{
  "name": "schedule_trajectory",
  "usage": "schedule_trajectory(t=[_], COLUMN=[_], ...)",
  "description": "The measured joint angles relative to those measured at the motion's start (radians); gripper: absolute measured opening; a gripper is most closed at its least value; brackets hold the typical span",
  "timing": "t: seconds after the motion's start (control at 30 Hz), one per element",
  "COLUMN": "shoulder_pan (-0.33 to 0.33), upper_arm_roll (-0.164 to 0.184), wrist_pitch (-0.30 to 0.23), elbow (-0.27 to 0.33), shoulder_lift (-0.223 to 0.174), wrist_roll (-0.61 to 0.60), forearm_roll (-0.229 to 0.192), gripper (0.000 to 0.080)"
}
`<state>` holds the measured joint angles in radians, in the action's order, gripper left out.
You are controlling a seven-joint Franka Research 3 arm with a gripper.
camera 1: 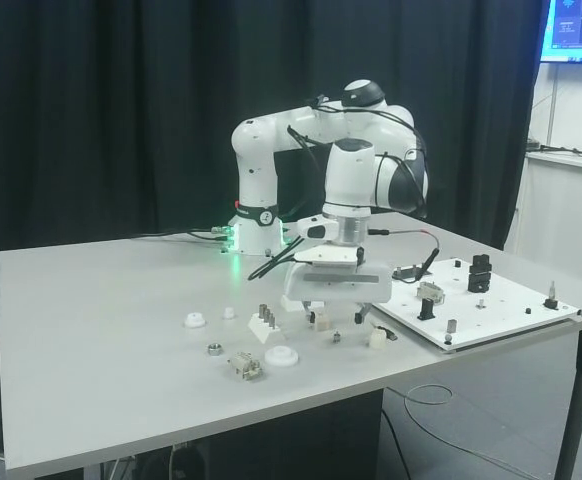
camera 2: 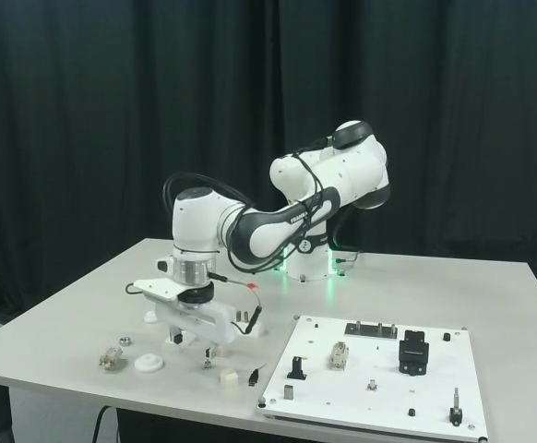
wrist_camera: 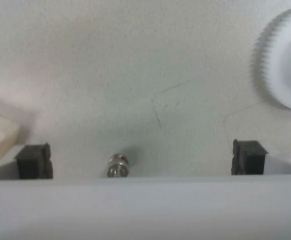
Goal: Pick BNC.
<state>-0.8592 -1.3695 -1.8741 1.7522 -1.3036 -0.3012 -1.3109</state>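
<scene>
In the wrist view the gripper (wrist_camera: pixel 140 160) stood released, one black fingertip (wrist_camera: pixel 34 161) at one side and the other well apart from it, and the BNC (wrist_camera: pixel 118 165), a small metal connector, lay untouched on the grey table (wrist_camera: pixel 135 75) between them, nearer the first pad, with a white gear (wrist_camera: pixel 290 60) off to the far side. In the first room view the gripper (camera 1: pixel 338 318) hung low over the scattered small parts. The approach looked done, I judged; the last descent, the clench and the lift were all left.

1 BNC (wrist_camera: pixel 118 165); 2 white gears (camera 1: pixel 282 357); 1 board (camera 1: pixel 511 310)
</scene>
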Motion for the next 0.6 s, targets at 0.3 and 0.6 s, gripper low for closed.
schedule_trajectory(t=[0.3,0.6], shoulder_pan=[0.000,0.000], upper_arm_roll=[-0.004,-0.013], wrist_pitch=[0.003,0.015], elbow=[-0.002,-0.014], shoulder_lift=[0.003,0.004], wrist_roll=[-0.017,-0.052], forearm_roll=[0.000,-0.001], gripper=[0.0800,0.0800])
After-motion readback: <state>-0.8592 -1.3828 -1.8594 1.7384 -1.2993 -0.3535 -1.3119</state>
